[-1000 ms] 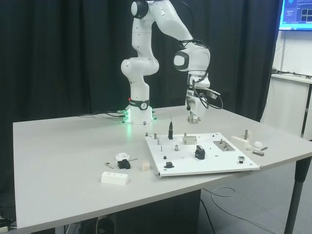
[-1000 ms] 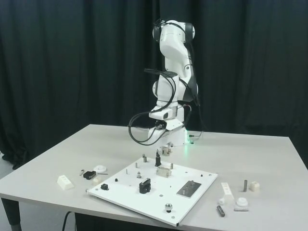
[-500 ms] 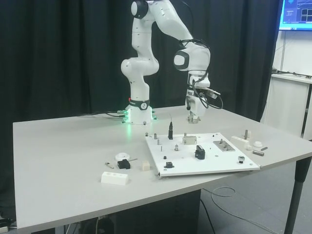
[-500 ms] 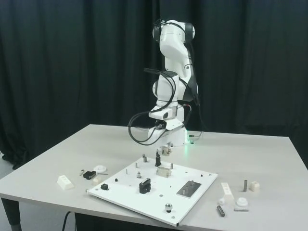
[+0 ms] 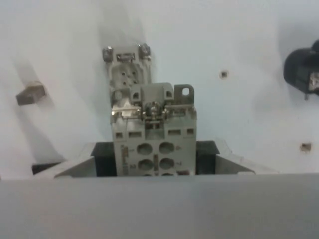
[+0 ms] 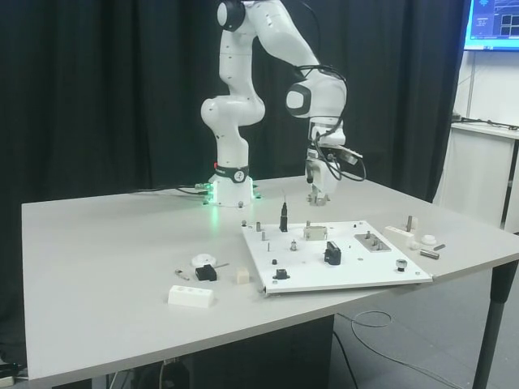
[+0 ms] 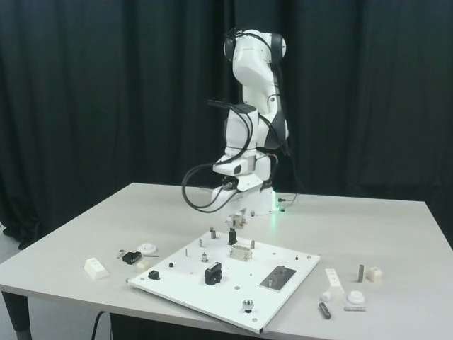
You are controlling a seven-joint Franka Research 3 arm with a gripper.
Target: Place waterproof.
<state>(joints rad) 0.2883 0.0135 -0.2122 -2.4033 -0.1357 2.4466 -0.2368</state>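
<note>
- The white arm (image 6: 243, 89) stands bolted near the far edge of the grey table (image 6: 105, 243), with a green light at its base.
- The gripper (image 5: 154, 162) is clenched on the waterproof connector (image 5: 152, 132), a grey block with round holes in its face, gripped between the two fingers (image 5: 75, 167) (seen plainly in the wrist view).
- In both room views the gripper (image 6: 317, 192) hangs above the far edge of the white board (image 6: 336, 255), clear of it, with the connector at its tip.
- Directly beyond the held connector in the wrist view lies a grey socket (image 5: 126, 67) fixed on the board, with pins in its opening.
- That socket (image 7: 241, 253) sits in the far half of the board (image 7: 226, 287), just below the gripper (image 7: 233, 221).
- A black part (image 6: 332, 253) stands near the middle of the board; a grey plate (image 6: 371, 241) lies toward its right edge.
- Off the board, near the table's front edge, rests a white block (image 6: 191, 297), well apart from the gripper.
</note>
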